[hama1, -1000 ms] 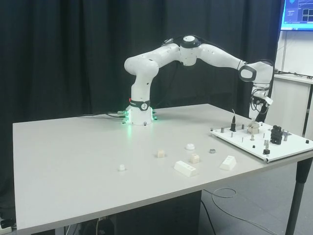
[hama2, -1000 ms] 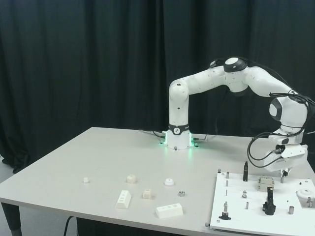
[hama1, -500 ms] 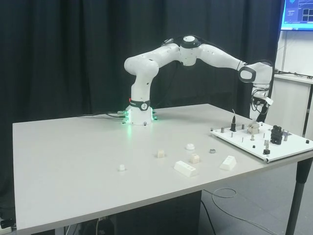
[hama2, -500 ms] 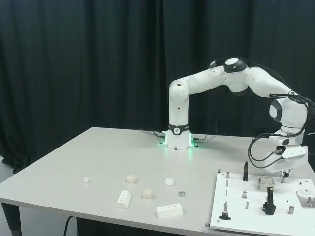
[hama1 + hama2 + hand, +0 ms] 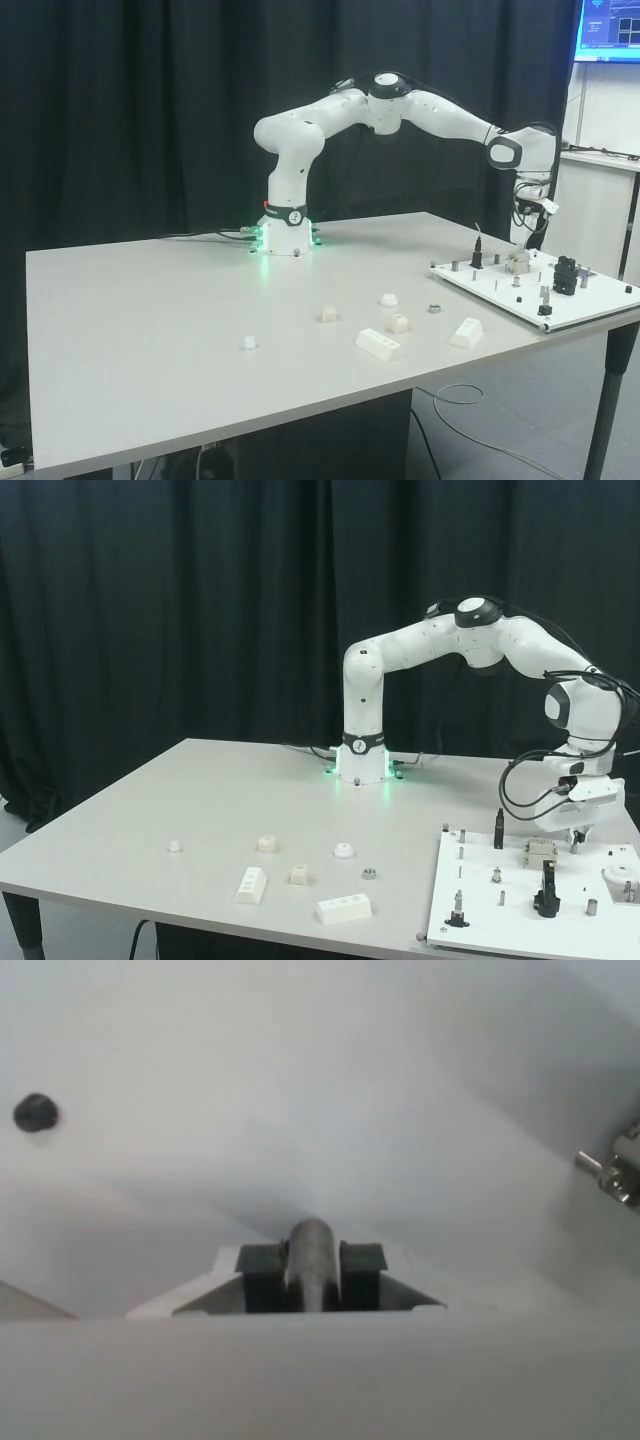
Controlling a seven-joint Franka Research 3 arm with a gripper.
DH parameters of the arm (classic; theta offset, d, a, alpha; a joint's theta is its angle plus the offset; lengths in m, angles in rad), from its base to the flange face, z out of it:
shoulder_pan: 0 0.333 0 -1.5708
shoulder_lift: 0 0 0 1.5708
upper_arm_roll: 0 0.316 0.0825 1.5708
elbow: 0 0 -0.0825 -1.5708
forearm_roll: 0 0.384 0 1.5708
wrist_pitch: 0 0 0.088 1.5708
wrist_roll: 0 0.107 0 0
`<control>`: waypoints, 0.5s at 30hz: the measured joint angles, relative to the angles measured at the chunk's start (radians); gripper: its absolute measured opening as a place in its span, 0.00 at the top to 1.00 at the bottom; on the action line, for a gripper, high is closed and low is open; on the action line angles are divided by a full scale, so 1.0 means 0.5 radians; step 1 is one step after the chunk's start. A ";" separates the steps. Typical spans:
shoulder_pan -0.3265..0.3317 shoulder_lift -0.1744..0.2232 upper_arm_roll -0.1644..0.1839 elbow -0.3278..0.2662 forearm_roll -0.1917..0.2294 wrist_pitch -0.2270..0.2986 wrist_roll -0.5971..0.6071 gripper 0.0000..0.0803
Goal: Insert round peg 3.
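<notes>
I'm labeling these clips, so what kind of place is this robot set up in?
Most likely a robotics lab or test cell: a white arm bolted on a grey table, black curtains behind it, and a white assembly board studded with pegs and fixtures.

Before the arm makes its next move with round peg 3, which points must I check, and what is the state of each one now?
1. Peg held: in the wrist view a grey round peg sits between the two black fingertips of the gripper. Ok.
2. Gripper over the white board: it hangs above the board's far edge, near the small grey block. Ok.
3. Peg upright: cannot tell.
4. Target hole under the peg: the wrist view shows only bare white surface ahead and one black dot off to the side. Cannot tell.
5. Loose white parts on the grey table lie away from the board. Ok.
</notes>
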 joint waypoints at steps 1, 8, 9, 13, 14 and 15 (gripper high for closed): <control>0.001 0.000 -0.001 -0.002 0.000 0.001 0.002 0.86; 0.016 -0.001 -0.005 -0.016 0.000 0.003 0.013 0.86; 0.018 -0.001 -0.006 -0.018 0.000 0.003 0.013 0.86; 0.026 -0.001 -0.007 -0.025 -0.002 0.003 0.013 0.86; 0.028 -0.001 -0.007 -0.027 -0.002 0.003 0.013 0.86; 0.029 -0.001 -0.008 -0.029 -0.002 0.003 0.013 0.86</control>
